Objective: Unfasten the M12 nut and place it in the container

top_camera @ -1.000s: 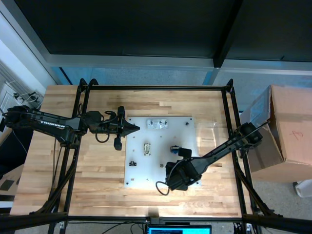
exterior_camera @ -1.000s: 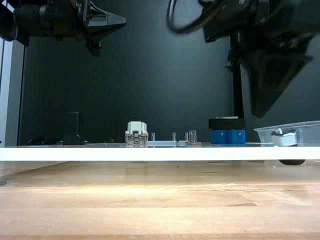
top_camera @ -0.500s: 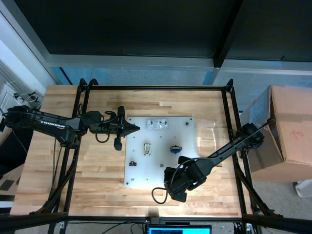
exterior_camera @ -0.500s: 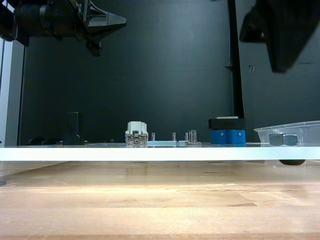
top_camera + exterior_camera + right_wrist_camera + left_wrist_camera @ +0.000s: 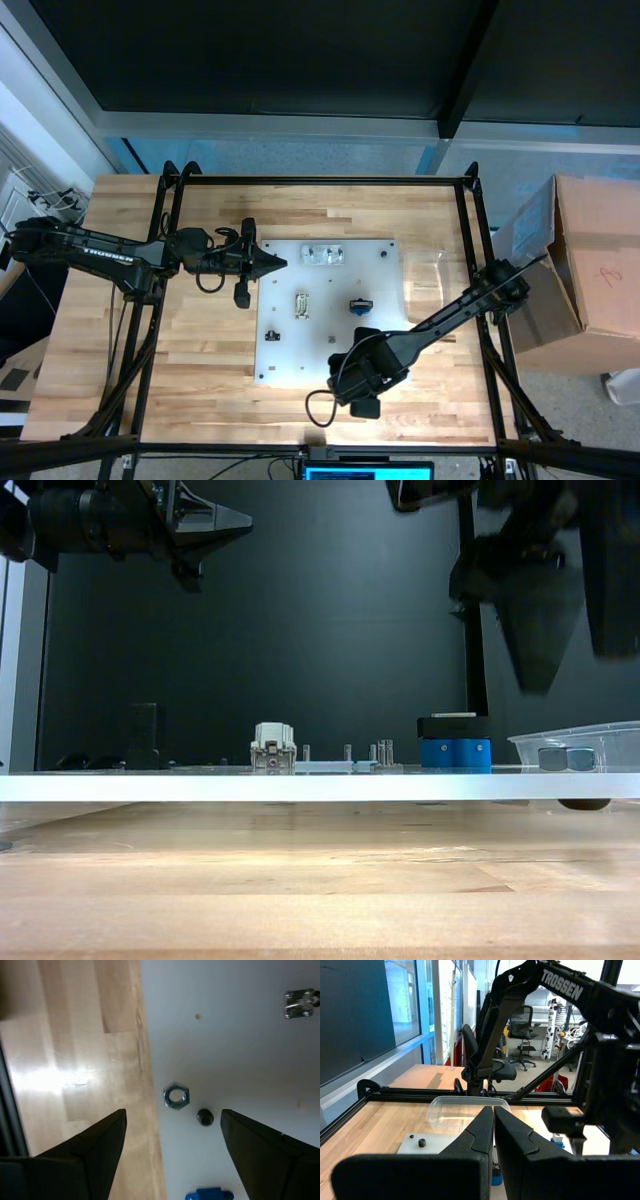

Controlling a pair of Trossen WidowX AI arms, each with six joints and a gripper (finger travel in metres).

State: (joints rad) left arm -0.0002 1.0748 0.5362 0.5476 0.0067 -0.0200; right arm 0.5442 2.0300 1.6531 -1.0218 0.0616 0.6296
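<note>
Both empty: right end effector [image 5: 172, 1114] splayed over loose nut [image 5: 168, 1096]; left end effector [image 5: 493, 1109] closed over board [image 5: 285, 300] edge.

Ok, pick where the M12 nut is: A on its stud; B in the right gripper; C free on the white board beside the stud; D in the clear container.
C: the nut lies flat on the white board beside the bare stud, below the open right gripper raised over the board's near edge; the left gripper, shut, hovers at its left edge.
</note>
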